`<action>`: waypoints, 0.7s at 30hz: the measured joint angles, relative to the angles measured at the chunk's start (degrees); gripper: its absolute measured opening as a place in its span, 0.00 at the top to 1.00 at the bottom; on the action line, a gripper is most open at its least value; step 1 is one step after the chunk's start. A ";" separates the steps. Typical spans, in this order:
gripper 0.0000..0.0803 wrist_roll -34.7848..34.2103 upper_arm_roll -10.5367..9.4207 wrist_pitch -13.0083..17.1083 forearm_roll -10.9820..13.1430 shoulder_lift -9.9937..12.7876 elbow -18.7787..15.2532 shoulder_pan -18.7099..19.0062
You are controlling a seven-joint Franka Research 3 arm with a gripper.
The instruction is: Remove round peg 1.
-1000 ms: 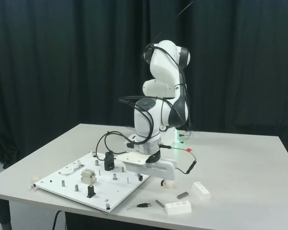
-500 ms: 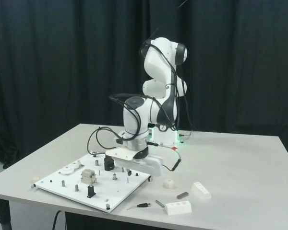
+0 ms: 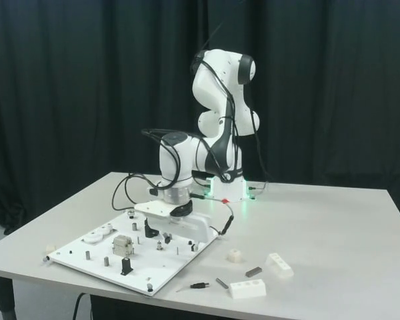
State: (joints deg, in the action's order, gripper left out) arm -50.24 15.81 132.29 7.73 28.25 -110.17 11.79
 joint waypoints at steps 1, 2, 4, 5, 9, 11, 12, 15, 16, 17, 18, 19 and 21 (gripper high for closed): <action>0.00 0.00 0.00 0.43 0.13 -0.09 -0.32 -0.11; 0.00 0.00 0.00 0.88 0.30 -0.15 -0.65 -0.22; 0.00 0.00 0.00 1.45 0.74 -0.20 -1.16 -0.38; 0.00 0.00 0.00 1.60 0.97 -0.20 -1.35 -0.44; 0.00 0.00 0.00 2.03 2.05 -0.20 -2.07 -0.56; 0.00 0.00 0.00 2.18 2.73 -0.20 -2.40 -0.58; 0.00 0.00 0.00 2.23 3.08 -0.20 -2.54 -0.58; 0.00 0.00 0.00 2.38 3.42 -0.20 -2.83 -0.59; 0.00 0.00 0.00 2.47 3.45 -0.20 -2.92 -0.59; 0.00 0.00 0.00 2.58 3.47 -0.20 -3.02 -0.59; 0.00 0.00 0.00 2.76 3.49 -0.20 -3.14 -0.59; 0.00 0.00 0.00 2.96 3.50 -0.20 -3.26 -0.58; 0.00 0.00 0.00 3.42 3.52 -0.20 -3.50 -0.58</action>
